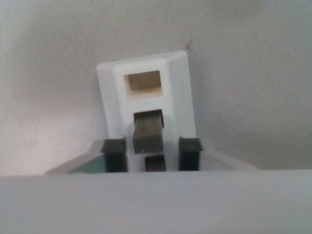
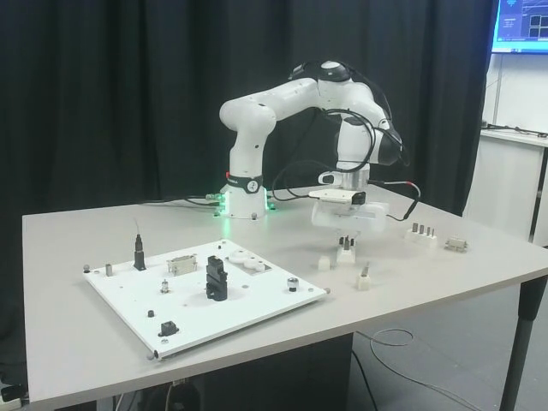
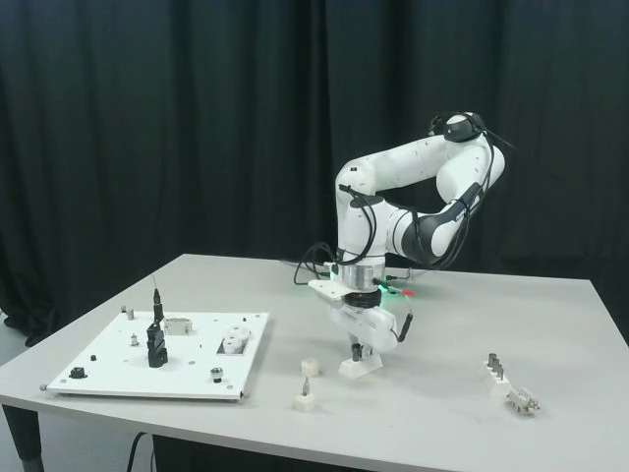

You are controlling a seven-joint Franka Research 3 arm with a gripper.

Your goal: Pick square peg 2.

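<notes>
Wrist view: no writing can be read. The pincer (image 1: 151, 154) stands open, its black fingertips (image 1: 114, 155) on either side of a grey square peg (image 1: 147, 130) that rises from a white holder block (image 1: 146, 97) with an empty square hole beyond it.

First room view: the pincer (image 2: 346, 241) hangs just above that holder (image 2: 345, 253) on the grey tabletop (image 2: 428, 282).

Second room view: the pincer (image 3: 360, 351) sits low over the holder (image 3: 359, 368), near a white board (image 3: 162, 356).

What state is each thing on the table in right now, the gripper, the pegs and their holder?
gripper: open, fingers on either side of the square peg
square peg: upright in the holder, not gripped
white holder: flat on the table, far slot empty
grey table: bears the white board and small holders
white board: flat, parts standing on it
</notes>
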